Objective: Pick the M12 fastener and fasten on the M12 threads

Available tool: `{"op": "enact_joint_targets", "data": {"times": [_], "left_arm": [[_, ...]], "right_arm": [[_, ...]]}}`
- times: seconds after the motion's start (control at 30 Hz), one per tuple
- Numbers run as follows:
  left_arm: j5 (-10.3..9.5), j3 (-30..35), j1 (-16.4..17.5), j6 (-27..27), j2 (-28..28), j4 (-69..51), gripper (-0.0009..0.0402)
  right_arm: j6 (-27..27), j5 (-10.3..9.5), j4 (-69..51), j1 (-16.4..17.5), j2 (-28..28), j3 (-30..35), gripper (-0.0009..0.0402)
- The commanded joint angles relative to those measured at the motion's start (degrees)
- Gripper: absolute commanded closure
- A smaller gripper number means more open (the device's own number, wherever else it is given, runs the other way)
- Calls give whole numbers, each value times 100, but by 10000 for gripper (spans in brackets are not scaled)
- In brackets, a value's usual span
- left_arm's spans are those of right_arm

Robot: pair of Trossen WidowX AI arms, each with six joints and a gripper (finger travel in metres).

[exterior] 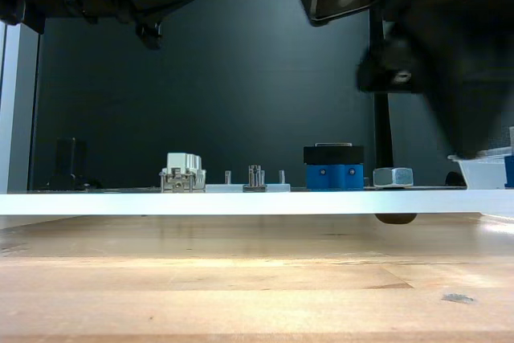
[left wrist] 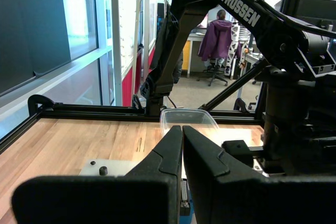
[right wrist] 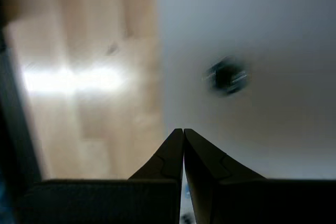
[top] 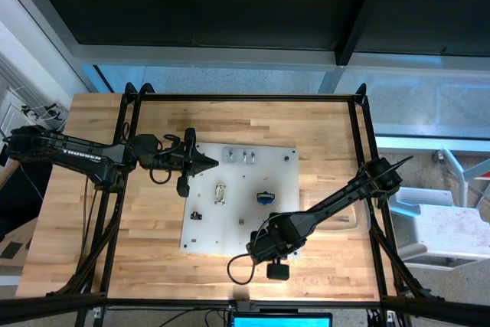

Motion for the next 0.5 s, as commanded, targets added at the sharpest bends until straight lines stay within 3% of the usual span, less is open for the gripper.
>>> {"op": "enact_joint_targets", "data": {"times": [0.03,0.1,0.4,0.47,0.5], "left_arm": [[4,0,2,0,0,0,393],[2,0,2,0,0,2,393],[2,0,2,0,0,0,393],[2,0,2,0,0,2,393],[2,0,0,0,0,2,393]], "right_arm": [[157,678,0,0,2,-2,393],[295,933,0,0,35,-11,393],[444,905,85,2,125,-31,393],[457,695,127,2,122,-24,393],[444,413,133,4,120,-7,393]]}}
